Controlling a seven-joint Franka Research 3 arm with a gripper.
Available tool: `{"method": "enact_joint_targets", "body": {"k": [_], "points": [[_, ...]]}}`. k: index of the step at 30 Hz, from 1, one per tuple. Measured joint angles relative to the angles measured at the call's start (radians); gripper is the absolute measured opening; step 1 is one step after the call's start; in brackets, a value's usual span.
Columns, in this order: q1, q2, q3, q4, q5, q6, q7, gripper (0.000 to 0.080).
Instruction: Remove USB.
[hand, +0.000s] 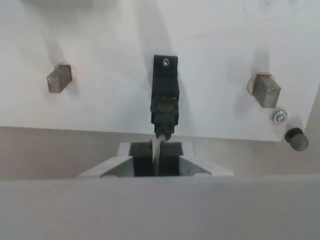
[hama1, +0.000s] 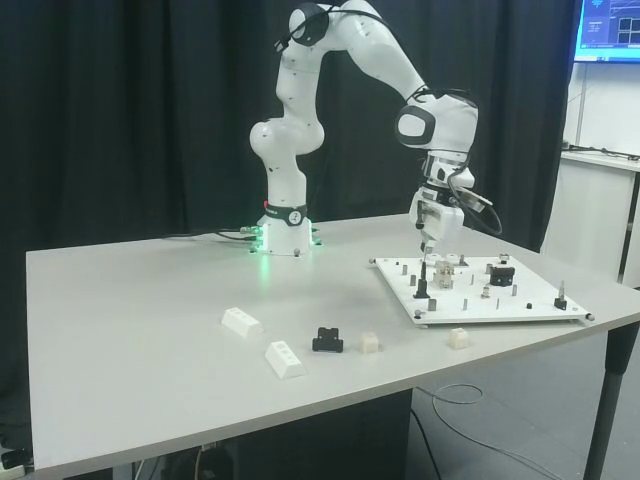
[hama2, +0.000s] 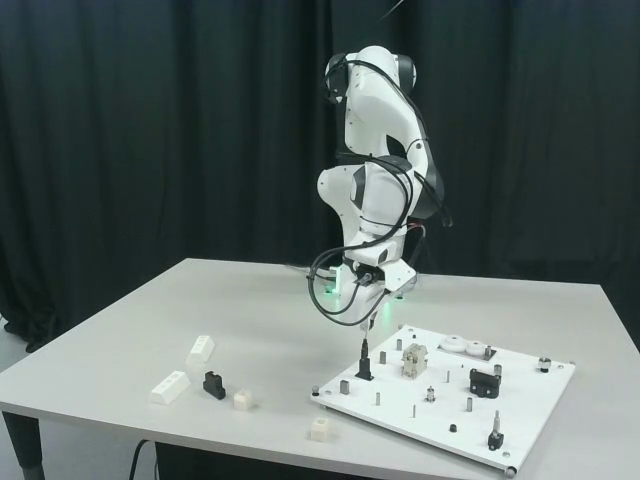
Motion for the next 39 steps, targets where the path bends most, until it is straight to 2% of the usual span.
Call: {"method": "enact_joint_targets", "body": {"k": [31, 39], "points": [[-0.015, 0.0, 0.0, 0.008, -0.018, -0.01, 0.0, 0.0025], [-0.015, -0.015, 0.003, 0.062, -0.027, -0.084, 0.0, 0.0025]]}}
